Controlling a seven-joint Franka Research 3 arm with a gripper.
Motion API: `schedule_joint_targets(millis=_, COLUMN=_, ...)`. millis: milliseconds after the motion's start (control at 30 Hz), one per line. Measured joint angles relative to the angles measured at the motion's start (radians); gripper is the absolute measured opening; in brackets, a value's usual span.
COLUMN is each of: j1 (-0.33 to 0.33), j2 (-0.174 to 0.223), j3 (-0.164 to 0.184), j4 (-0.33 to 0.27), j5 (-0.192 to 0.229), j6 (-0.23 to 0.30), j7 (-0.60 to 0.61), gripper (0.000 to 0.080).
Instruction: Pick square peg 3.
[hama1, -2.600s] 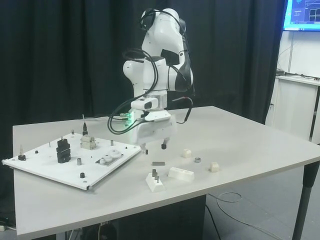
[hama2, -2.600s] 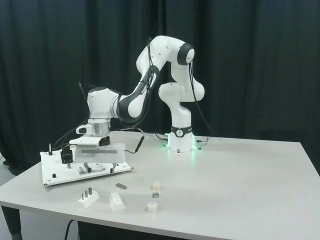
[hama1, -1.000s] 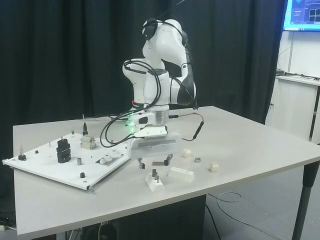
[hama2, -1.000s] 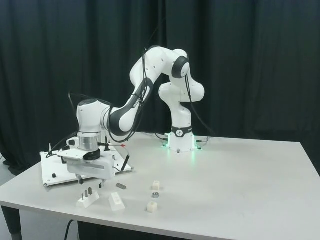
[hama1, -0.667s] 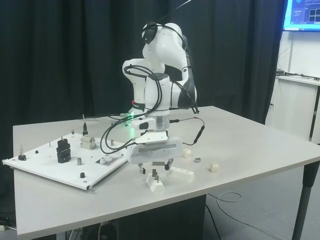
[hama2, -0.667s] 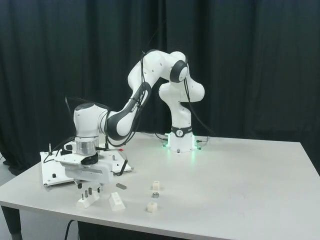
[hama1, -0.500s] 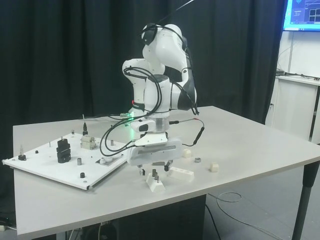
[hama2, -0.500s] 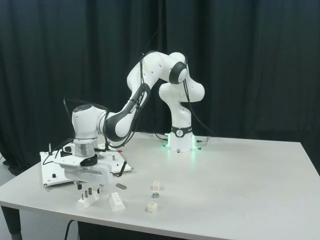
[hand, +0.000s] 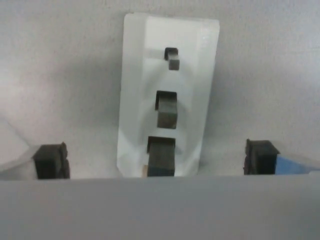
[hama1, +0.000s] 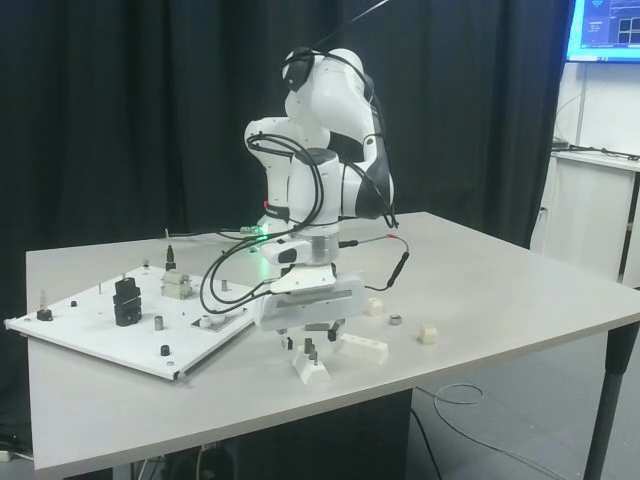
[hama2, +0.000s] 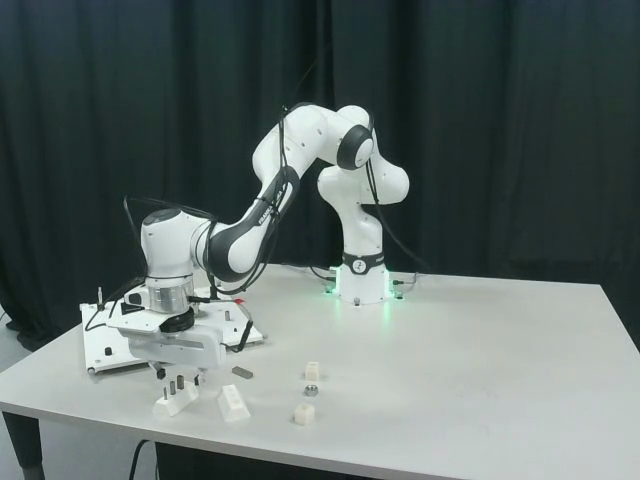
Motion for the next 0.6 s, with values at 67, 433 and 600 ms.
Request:
schedule_joint_targets(millis=67, j1=0.0, j2=0.0, j3=0.0, j4=0.001, j5=0.0, j6=0.0, j7=-0.001, gripper=0.08)
schedule_joint_targets(millis=433, j1=-0.001, j2=0.0, j3=0.0, j4=0.004, j5=0.0, j6=0.0, j7=-0.001, gripper=0.0383)
schedule_joint_targets(millis=600, j1=-0.001, j2=0.0, j3=0.0, j4=0.004, j5=0.0, j6=0.0, j7=-0.001, gripper=0.0383)
